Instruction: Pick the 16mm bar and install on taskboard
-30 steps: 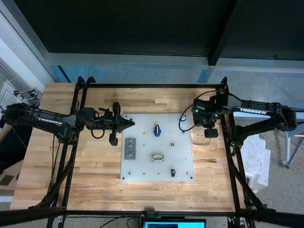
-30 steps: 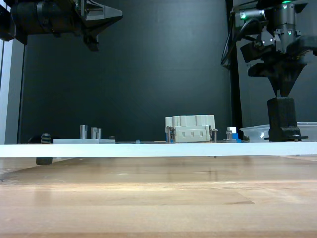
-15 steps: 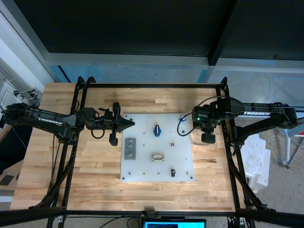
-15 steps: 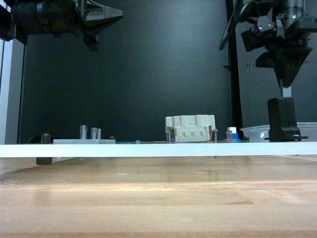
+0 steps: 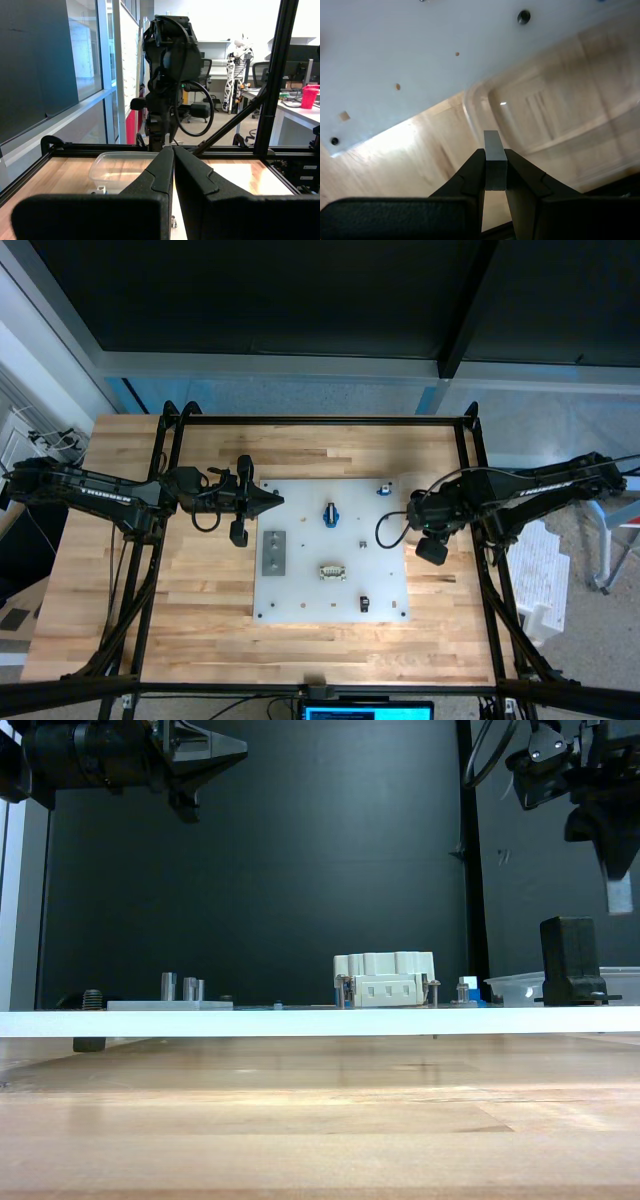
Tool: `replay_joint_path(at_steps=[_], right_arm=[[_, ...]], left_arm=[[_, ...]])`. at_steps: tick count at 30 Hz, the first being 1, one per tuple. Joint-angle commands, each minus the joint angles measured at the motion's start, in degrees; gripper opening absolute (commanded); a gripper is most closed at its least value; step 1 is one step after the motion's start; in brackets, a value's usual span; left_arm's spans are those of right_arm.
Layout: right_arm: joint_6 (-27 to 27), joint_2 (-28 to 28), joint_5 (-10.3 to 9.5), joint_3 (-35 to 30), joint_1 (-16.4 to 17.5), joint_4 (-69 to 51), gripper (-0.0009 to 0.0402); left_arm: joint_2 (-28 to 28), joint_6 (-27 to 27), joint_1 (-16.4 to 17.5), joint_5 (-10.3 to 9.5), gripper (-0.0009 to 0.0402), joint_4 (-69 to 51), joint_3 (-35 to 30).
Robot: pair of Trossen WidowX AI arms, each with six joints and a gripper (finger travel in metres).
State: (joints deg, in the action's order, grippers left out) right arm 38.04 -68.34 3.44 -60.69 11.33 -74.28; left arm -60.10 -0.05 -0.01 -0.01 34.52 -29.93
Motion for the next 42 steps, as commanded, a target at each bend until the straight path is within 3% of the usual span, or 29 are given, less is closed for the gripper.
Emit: replay_joint_path(at_steps=[1, 16, 22, 34, 42], right_arm=[[5.09, -1.60, 0.02, -0.50, 2.82, 0.17, 0.0004], [29.33, -12.70, -0.22, -9.86, 11.17, 0.37, 0.0004], [44.44, -16.37, -0.50, -11.65, 13.75, 1.16, 0.0004], [59.49, -21.62, -0.46, -11.67, 18.05, 9.40, 0.0004], [66.14, -25.62, 0.22, -13.40, 20.44, 10.97, 0.0004]], left_arm=[[0.00, 0.00, 0.02, 0.00, 0.0000, 0.02, -0.02], [0.00, 0.00, 0.00, 0.00, 0.0000, 0.02, -0.02], [0.00, 0.00, 0.00, 0.00, 0.0000, 0.02, -0.02], [0.00, 0.00, 0.02, 0.00, 0.0000, 0.02, -0.02], [0.00, 0.00, 0.02, 0.00, 0.0000, 0.02, -0.02]])
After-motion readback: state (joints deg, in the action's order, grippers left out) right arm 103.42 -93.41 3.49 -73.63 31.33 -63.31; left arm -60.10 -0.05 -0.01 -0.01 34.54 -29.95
